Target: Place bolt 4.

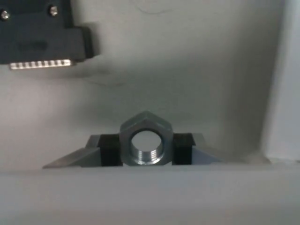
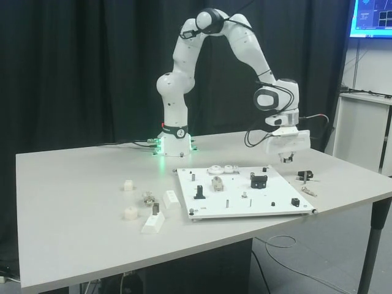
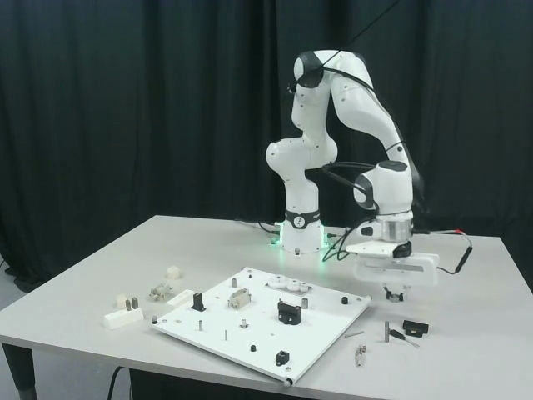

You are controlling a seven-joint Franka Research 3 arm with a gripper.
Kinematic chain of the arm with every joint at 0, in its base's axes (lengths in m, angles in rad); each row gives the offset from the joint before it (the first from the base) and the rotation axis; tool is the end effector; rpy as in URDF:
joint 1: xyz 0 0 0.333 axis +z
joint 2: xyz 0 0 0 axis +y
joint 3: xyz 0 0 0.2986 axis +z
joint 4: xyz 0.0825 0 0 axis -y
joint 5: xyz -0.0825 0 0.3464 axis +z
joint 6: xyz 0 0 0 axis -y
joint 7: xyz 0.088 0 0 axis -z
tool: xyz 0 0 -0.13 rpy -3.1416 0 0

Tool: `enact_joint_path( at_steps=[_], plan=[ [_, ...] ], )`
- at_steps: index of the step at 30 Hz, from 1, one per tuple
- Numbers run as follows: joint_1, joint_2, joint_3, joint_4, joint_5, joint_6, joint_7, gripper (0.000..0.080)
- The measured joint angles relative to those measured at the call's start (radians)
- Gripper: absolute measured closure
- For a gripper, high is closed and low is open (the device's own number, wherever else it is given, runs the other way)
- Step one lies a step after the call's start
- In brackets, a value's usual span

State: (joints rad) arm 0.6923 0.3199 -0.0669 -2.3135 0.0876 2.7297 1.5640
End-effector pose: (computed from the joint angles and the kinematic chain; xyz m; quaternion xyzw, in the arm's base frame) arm 0.4179 0.2975 0.2075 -0.8734 0.4844 -0.0143 0.0475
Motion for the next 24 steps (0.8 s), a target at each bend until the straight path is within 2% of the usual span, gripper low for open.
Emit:
enact_joint_path(
  at_steps=[13, 18, 23, 24],
  plan=[
    [0.000, 0.127, 0.004, 0.111, -0.003, 0.000, -0.025, 0.0576],
    [0.000, 0.158, 0.006, 0.142, -0.003, -0.003, -0.025, 0.0577],
    [0.000, 0.169, 0.008, 0.164, -0.003, -0.022, -0.025, 0.0577],
    [0.000, 0.169, 0.008, 0.168, -0.003, -0.029, -0.025, 0.0418]
  ],
)
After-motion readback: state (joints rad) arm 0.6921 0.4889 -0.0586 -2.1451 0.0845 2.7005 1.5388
